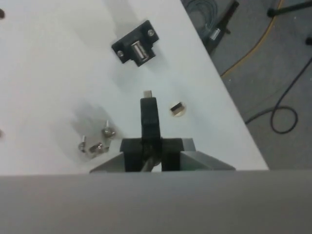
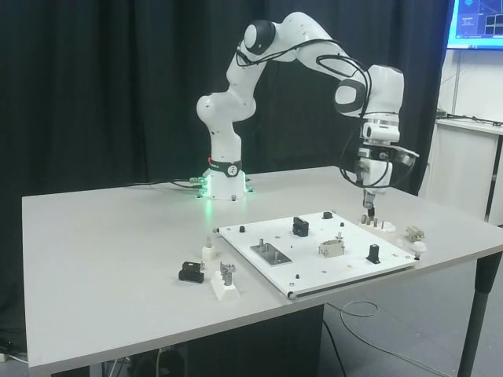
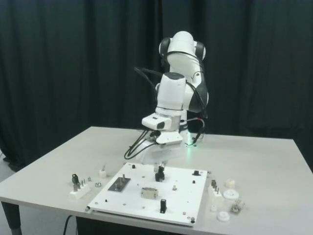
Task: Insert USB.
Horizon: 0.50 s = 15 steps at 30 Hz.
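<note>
Figure. Transfer phase of a USB insertion, with the plug carried above the white task board on the grey worktop.

Wrist view: the hand is clamped on the black body of the USB plug; the two black fingers press it from either side, and the plug's short metal tip projects beyond them, pointing away from the wrist. The target, a USB socket in a black bracket screwed to the board, lies ahead of the tip and well apart from it, its metal opening facing back toward the plug and turned slightly off the plug's axis. A small round fitting sits just beside the plug tip, and a cluster of small metal screws lies to the other side of the fingers.

First room view: the white arm reaches over the board's corner at about 2 o'clock from the board's centre, the hand pointing down, the plug hanging just above the surface.

Step in hand, as judged: the plug is grasped and lifted, but not yet presented to the socket; insertion has not begun.

Next move, as judged: carry the plug across to the socket, turn the wrist so that the tip lines up squarely with the opening, then press in gently. A small yaw error appears likely to jam the tip against the socket's metal rim.
</note>
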### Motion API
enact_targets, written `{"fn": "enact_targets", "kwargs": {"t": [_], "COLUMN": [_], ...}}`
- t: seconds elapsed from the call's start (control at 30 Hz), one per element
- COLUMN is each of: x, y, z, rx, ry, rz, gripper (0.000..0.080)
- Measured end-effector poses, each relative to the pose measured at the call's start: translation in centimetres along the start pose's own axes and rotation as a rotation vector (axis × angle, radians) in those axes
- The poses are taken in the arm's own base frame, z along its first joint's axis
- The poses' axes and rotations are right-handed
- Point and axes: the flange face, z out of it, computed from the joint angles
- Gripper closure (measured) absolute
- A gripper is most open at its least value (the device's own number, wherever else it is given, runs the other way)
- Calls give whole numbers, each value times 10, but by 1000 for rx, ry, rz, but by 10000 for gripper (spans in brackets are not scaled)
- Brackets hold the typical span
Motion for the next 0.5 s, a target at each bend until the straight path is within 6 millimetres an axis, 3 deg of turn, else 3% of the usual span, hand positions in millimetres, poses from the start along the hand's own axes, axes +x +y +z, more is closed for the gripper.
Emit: {"fn": "enact_targets", "kwargs": {"t": [0.5], "x": [19], "y": [7], "z": [-5], "rx": [-51], "ry": [-55], "rz": [-201], "gripper": [732]}}
